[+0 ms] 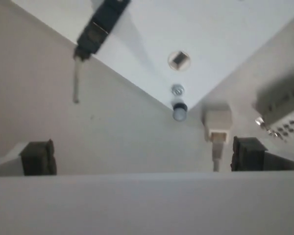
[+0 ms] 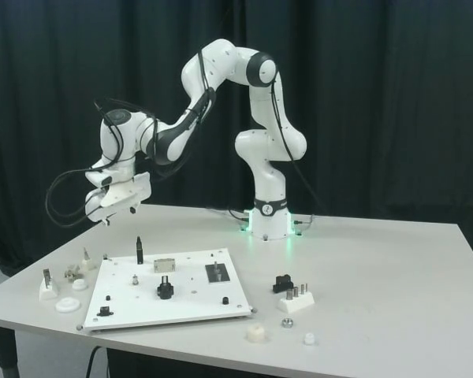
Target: Pick waterproof.
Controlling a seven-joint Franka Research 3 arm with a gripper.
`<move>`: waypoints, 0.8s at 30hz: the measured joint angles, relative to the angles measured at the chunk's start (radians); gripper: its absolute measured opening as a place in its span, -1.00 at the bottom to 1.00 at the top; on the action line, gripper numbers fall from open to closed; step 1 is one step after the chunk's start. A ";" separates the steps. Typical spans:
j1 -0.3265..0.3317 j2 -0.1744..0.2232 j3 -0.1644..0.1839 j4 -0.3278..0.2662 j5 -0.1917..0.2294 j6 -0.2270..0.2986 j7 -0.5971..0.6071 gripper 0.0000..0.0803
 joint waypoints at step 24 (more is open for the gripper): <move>-0.124 0.115 0.000 0.156 0.096 0.081 0.025 0.99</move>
